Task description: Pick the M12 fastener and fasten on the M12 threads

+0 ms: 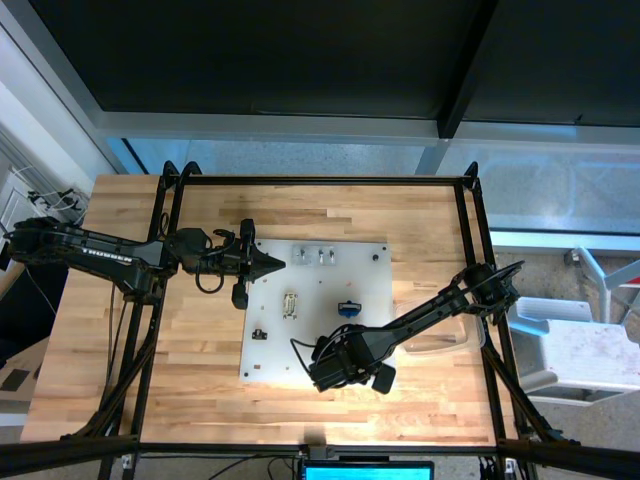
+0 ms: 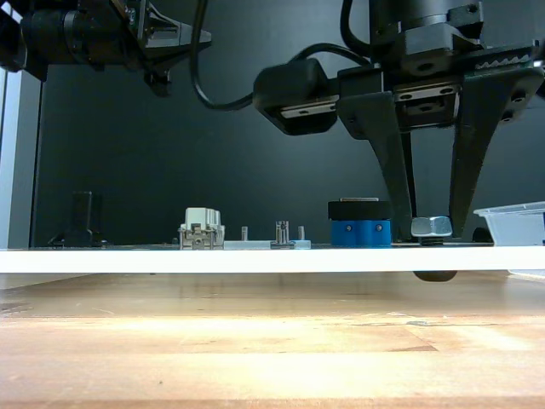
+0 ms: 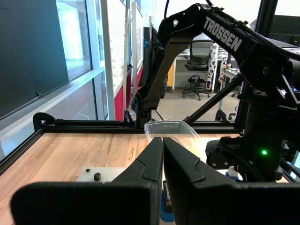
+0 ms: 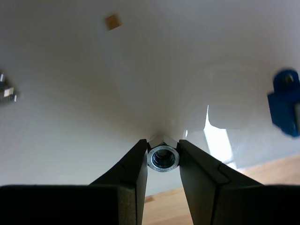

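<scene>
High view, lower centre: find right gripper (image 1: 330, 372) at the near edge of the white board (image 1: 360, 270); left gripper (image 1: 272, 263), closed up, upper left. Low view, right: hold M12 fastener (image 2: 431, 227), clamped in that right gripper, level and low. Right wrist view: square the bore before turning.

Tabletop (image 1: 110, 330): light wood planks, bounded by black frame rails (image 1: 320, 181).

High view: dark panel (image 1: 260, 50) beyond the far edge, with a pale blue-grey strip (image 1: 300, 155) under it. Speckled grey floor (image 1: 590, 410) to the right, carrying a white chair-like frame (image 1: 555, 315).

Low view: flat black backdrop (image 2: 213, 153).

Left wrist view: tall windows (image 3: 70, 42) admitting daylight, red panels (image 3: 123, 101) below them. Black office chair (image 3: 196, 82) further off on a pale floor (image 3: 183, 105).
</scene>
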Available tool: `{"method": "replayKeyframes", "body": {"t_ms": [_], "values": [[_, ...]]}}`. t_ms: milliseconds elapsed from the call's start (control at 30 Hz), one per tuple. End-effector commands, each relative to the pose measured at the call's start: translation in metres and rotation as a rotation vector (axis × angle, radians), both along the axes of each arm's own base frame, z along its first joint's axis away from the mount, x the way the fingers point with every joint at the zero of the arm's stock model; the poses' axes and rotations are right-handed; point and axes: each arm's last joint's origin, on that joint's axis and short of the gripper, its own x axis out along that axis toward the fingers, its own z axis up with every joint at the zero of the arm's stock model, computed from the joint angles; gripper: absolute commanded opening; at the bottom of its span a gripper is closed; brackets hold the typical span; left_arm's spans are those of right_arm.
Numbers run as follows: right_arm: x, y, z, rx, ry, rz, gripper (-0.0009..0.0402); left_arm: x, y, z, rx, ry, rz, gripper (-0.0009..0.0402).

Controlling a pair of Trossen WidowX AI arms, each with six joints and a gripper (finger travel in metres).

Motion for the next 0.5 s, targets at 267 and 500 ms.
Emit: {"method": "replayKeyframes", "body": {"t_ms": [267, 500], "values": [[-0.0007, 0.0000, -0.0017, 0.040, 0.022, -0.506, 0.0018, 0.0001, 0.0001, 0.0001, 0.000, 0.000, 0.000, 0.0000], [-0.0008, 0.0005, -0.0017, 0.051, 0.024, -0.644, 0.0018, 0.0001, 0.0001, 0.0001, 0.000, 0.000, 0.000, 0.0000]]}}
